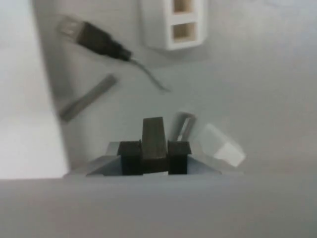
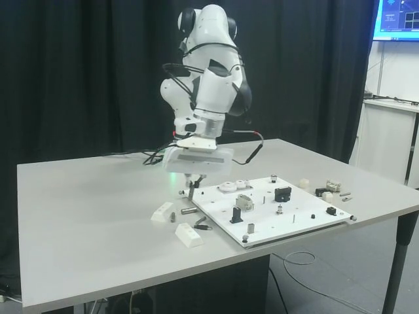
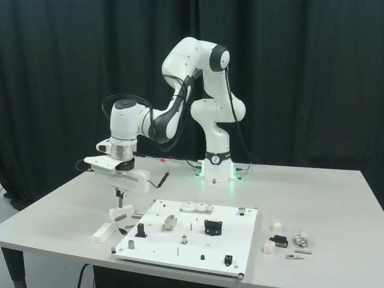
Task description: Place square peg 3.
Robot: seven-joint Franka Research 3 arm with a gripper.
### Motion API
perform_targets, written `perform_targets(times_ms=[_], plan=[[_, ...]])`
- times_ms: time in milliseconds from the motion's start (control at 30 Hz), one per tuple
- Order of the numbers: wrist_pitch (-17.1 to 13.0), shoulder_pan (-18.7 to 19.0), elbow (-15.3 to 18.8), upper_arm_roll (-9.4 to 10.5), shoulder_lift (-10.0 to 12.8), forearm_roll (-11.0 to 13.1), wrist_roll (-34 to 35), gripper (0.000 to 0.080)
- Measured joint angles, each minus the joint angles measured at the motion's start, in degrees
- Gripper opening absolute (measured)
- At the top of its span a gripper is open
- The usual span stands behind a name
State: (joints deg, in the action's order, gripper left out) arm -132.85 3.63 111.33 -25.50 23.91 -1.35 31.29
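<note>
Square peg [image 1: 153, 138] sits clamped upright between the black jaws above the grey table [image 1: 257, 89].

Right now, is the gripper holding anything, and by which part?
Yes: the gripper is shut on a dark square peg, gripped at one end, with the other end sticking out past the fingertips.

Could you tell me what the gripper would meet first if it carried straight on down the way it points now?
Probably bare grey table: the gripper, jaws shut on a square peg, points down beside the white block. Depth is uncertain.
</note>
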Motion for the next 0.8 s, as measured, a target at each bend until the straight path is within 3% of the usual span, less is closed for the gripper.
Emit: perform_targets(times_ms=[300,800], plan=[[-2.62,-2.54,-0.62,0.26,2.34,0.02,-2.71,0.0106],[-4.65,-3.52,-1.06,0.44,4.42,0.43,-3.72,0.0106]])
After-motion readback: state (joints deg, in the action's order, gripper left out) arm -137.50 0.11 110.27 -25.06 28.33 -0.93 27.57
